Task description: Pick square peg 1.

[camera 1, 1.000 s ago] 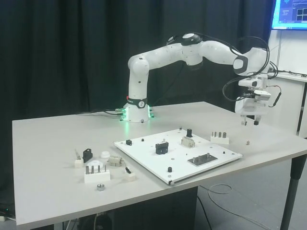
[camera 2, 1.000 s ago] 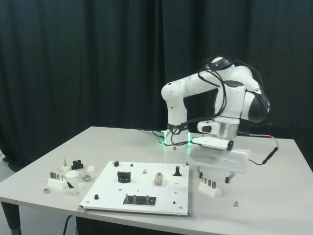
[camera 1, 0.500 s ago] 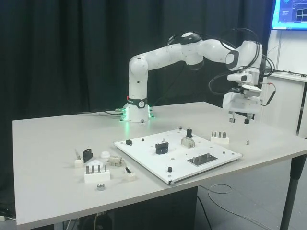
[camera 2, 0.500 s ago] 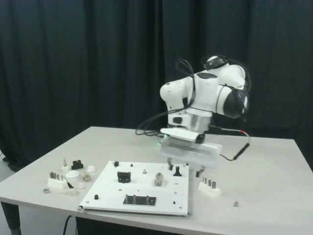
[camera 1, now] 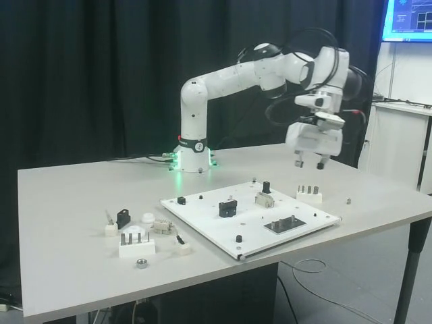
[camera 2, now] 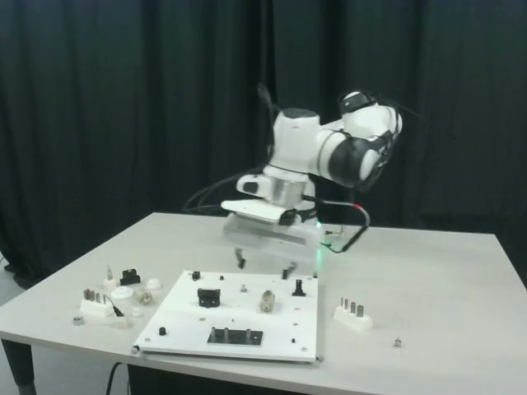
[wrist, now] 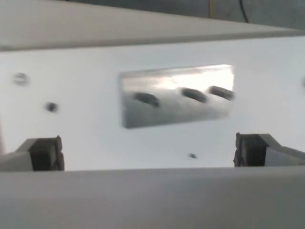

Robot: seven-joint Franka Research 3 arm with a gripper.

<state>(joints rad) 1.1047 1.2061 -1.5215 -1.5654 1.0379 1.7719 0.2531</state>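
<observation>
Square peg 1 cannot be singled out. Small upright pegs stand in three places, and their shapes are too small to tell apart. One set is in the white holder block (camera 1: 137,244) at the near left of the tabletop (camera 1: 61,202). Another is in the smaller white block (camera 1: 309,194) to the right of the white board (camera 1: 202,212). A third set is on the grey metal plate (camera 1: 280,225) near the board's front right corner.

The hand (camera 1: 310,164) hovers in the air above the far right part of the board, well apart from all the pegs. It is open and holds nothing. In the wrist view its two fingertips (wrist: 45,152) sit far apart, and the metal plate (wrist: 176,95) with its three dark pegs lies on the board below and between them.

Also on the board are a black block (camera 1: 227,210), a pale connector part (camera 1: 264,198) and a black upright piece (camera 1: 266,186). Near the left holder are a black bracket (camera 1: 123,218), a white disc (camera 1: 146,218) and a metal nut (camera 1: 142,263). The arm's base (camera 1: 192,156) glows green at the back of the tabletop.
</observation>
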